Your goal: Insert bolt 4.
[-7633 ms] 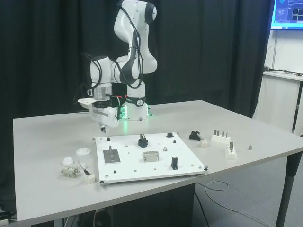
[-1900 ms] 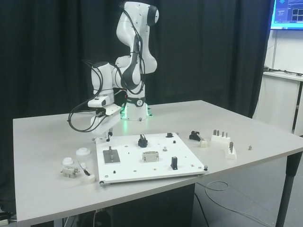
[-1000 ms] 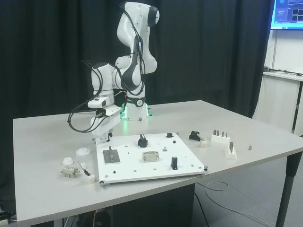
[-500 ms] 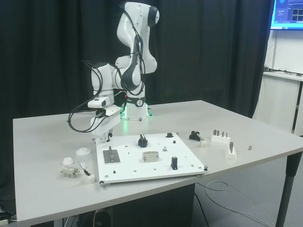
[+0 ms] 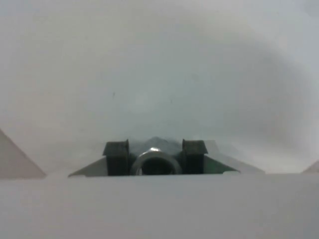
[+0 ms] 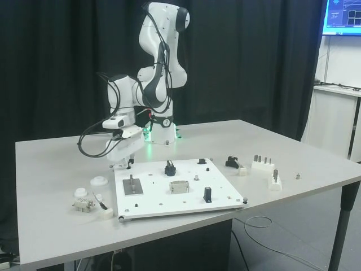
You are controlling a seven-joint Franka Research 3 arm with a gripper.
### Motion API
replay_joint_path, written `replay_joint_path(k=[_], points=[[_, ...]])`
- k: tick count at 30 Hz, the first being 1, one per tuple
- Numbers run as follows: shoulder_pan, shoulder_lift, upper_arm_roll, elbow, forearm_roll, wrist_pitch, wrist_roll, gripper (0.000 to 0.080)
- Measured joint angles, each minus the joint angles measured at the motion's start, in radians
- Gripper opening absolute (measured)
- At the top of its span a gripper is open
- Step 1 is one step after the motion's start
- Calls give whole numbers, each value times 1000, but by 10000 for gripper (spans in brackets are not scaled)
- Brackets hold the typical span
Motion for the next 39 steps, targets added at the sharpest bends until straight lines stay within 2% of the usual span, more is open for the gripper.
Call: replay_joint_path(k=[4,39], points=[[0,0,-1,0,13,0,69,225],[5,0,0,-6,39,24,590,225]])
